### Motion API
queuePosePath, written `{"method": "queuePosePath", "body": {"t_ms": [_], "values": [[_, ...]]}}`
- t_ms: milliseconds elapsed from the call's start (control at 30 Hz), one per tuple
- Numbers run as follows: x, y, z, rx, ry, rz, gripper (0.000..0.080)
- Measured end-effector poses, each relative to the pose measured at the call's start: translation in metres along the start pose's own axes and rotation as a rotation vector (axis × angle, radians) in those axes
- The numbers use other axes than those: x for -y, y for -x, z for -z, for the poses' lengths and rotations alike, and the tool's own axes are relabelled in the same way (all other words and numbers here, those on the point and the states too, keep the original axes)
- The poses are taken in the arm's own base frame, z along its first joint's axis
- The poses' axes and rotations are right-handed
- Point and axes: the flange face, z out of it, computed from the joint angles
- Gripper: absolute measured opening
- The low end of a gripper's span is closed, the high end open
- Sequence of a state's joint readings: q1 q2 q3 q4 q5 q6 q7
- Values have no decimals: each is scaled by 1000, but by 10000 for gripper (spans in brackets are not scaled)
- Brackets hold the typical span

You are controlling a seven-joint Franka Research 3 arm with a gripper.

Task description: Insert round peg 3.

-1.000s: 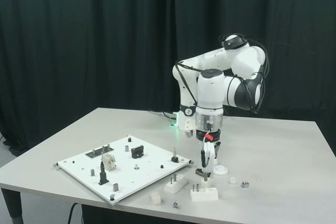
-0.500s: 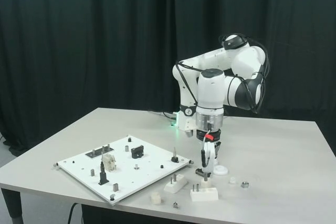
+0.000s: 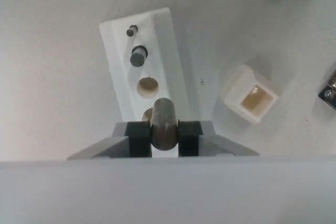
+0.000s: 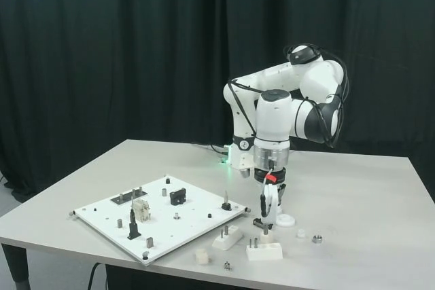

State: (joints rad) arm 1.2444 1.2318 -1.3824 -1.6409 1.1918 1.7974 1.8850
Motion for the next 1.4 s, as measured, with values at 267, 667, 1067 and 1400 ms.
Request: {"method": "queuePosePath", "body": {"t_ms": [267,667,1067,1400], "values": [[0,0,0,-6,-3,-34,105],[6,-5,5,-51,-44,-24,105],[25,-29,24,-143,-78,-29,105],[42,-71,41,-243,-42,-17,105]]}}
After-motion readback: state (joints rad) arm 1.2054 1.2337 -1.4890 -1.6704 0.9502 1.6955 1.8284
